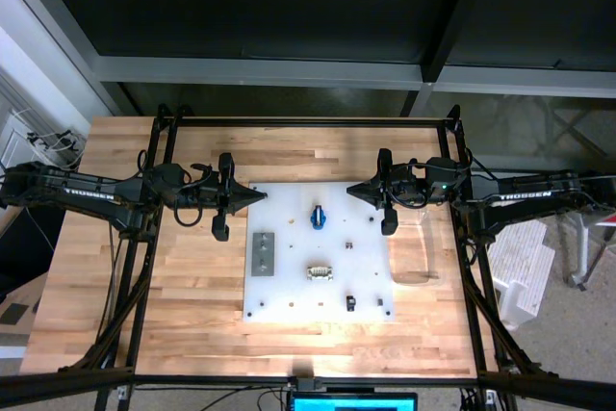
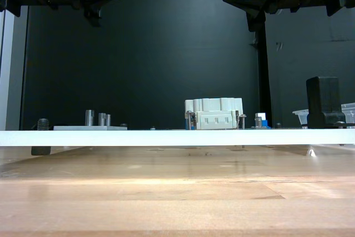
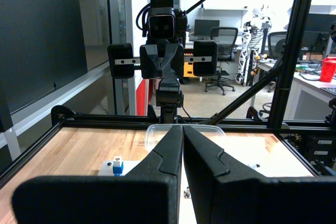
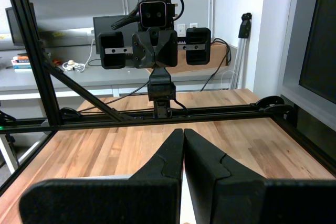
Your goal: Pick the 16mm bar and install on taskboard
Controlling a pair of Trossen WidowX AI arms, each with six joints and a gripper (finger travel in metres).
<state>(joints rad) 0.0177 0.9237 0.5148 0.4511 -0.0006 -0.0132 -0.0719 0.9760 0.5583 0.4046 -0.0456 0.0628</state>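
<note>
The white taskboard (image 1: 289, 286) lies in the middle of the table. A grey plate (image 1: 263, 255) on its left side carries short upright metal pegs (image 2: 89, 118); I cannot tell which piece is the 16mm bar. My left gripper (image 1: 262, 196) hovers high over the board's back left corner, fingers (image 3: 167, 153) pressed together with nothing between them. My right gripper (image 1: 350, 190) hangs at the same height over the back right part, fingers (image 4: 169, 153) also closed and empty. The two point at each other across the board.
A blue part (image 1: 317, 217), a white connector (image 1: 320, 272) and a black block (image 1: 352, 302) sit on the board. A clear plastic tray (image 1: 416, 252) lies on the table to the board's right. Black frame rails (image 1: 159, 238) run along both sides.
</note>
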